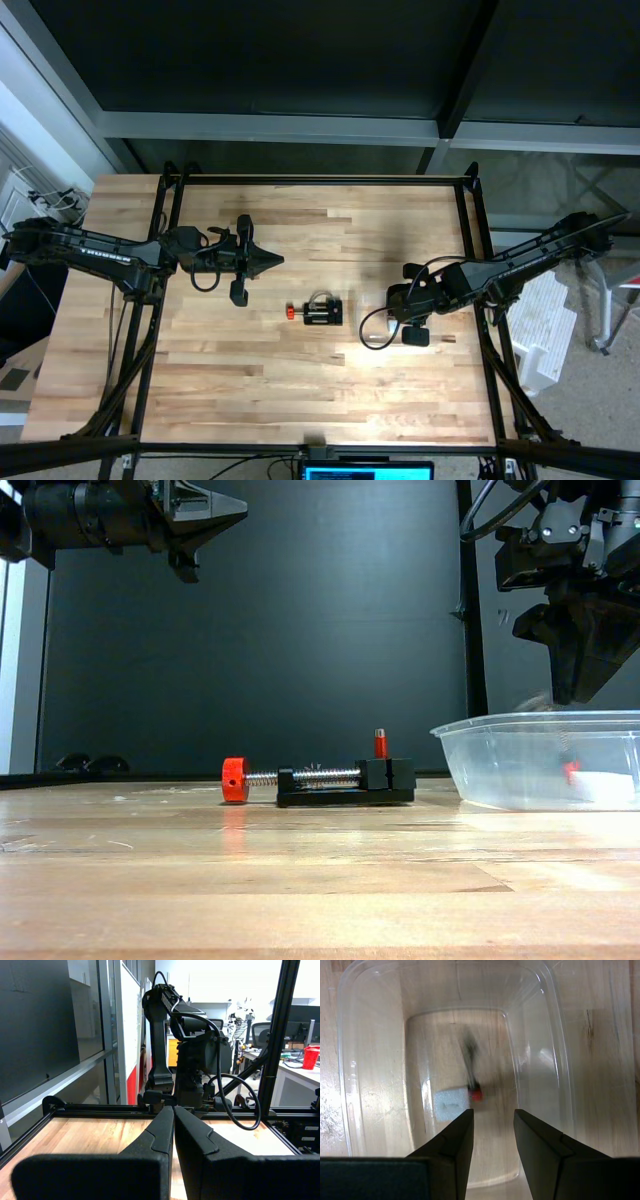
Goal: Remove the RCA connector from the receptacle and place in the container
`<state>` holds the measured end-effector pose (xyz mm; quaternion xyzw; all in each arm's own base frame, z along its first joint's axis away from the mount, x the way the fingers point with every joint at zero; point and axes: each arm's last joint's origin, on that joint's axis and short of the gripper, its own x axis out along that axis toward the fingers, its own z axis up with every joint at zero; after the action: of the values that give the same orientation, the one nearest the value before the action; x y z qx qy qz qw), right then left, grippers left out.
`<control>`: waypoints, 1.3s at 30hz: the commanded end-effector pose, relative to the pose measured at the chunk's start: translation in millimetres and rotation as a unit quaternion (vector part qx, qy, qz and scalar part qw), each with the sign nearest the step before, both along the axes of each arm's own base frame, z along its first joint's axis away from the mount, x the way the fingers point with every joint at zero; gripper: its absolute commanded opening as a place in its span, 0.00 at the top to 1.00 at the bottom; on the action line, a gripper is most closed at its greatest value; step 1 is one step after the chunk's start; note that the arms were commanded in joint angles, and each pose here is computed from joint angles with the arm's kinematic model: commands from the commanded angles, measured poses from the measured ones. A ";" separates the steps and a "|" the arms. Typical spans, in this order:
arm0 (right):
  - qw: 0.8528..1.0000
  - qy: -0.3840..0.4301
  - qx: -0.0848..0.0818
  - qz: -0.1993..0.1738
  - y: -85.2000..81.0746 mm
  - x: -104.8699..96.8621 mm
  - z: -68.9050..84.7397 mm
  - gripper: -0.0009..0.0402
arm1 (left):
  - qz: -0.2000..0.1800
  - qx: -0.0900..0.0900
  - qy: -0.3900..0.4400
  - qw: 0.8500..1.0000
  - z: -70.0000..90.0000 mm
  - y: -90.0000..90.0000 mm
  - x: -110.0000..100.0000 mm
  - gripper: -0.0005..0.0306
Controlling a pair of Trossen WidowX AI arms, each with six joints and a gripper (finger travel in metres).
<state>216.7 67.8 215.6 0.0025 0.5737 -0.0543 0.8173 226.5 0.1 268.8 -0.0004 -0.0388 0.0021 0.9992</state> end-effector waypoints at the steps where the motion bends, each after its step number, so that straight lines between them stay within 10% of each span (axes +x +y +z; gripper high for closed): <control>1: 1.000 0.000 0.000 0.000 0.1 0.3 0.3 0.70 | 0.000 0.000 0.000 1.000 0.2 0.0 0.0 0.98; 16: 0.999 -0.032 0.028 0.022 -6.3 5.3 22.2 0.81 | 0.000 0.000 0.000 1.000 0.2 0.0 0.0 0.98; 26: 0.991 -0.131 0.004 0.019 -43.9 6.1 66.8 0.99 | 0.000 0.000 0.000 1.000 0.2 0.0 0.0 0.98; 39: 0.936 -0.350 -0.002 0.030 -69.3 23.3 100.3 0.98 | 0.000 0.000 0.000 1.000 0.2 0.0 0.0 0.98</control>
<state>237.5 -1.6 314.4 0.0076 0.2733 -0.0309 0.9614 226.5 0.1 269.0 -0.0004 -0.0392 0.0021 0.9992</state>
